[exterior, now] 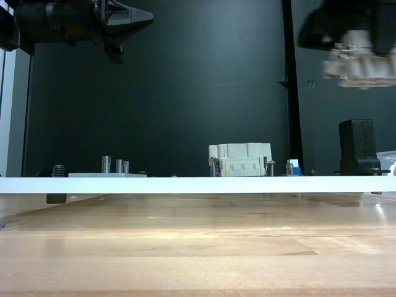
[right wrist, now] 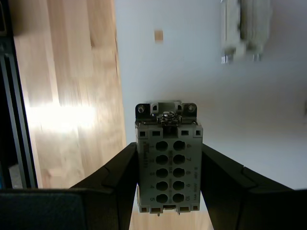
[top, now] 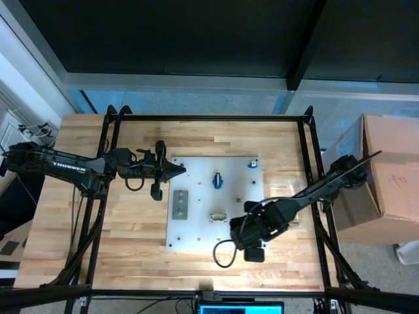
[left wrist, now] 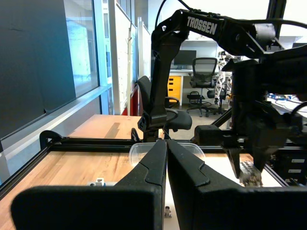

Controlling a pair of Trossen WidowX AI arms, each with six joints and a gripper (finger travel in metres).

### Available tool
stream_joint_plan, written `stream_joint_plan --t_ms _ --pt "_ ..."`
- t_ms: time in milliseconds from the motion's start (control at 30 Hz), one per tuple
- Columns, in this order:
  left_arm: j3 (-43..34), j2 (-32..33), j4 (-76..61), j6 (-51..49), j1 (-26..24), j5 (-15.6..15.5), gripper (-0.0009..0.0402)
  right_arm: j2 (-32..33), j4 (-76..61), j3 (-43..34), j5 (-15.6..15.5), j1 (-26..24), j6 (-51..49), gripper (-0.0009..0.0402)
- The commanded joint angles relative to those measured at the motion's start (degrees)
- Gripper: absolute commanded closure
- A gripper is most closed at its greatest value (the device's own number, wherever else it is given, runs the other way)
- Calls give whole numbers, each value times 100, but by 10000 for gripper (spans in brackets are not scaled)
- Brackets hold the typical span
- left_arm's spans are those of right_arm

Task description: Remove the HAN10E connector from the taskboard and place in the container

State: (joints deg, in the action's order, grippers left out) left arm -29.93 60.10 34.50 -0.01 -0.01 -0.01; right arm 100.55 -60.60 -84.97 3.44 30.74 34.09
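My right gripper (right wrist: 168, 152) is shut on the beige HAN10E connector (right wrist: 168, 178), whose numbered pin holes face the camera. It hangs clear above the white taskboard (top: 196, 232), high at the right in the low view as the connector (exterior: 364, 60). A matching beige housing (top: 218, 216) stays seated on the board (exterior: 240, 159). The right gripper (top: 252, 235) hovers over the board's near right corner. My left gripper (top: 181, 169) is shut with nothing in it, high above the board's left edge (exterior: 141, 22). The clear container (top: 288, 190) lies right of the board.
A grey block with pegs (top: 179, 204) and a blue part (top: 217, 180) sit on the board. A black block (exterior: 357, 147) stands at the right. A cardboard box (top: 386, 176) sits beyond the black frame rail (top: 314, 170).
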Motion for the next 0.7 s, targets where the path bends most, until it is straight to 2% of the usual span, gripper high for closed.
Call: stream_joint_plan --t_ms 33,367,700 --pt "-2 2 2 2 0 0 393 -190 11 367 9 282 131 387" --pt "-2 0 2 2 0 0 393 -844 109 1602 0 1137 1388 387" --pt "-2 0 2 2 2 0 393 -1121 308 2345 4 1906 2271 376"
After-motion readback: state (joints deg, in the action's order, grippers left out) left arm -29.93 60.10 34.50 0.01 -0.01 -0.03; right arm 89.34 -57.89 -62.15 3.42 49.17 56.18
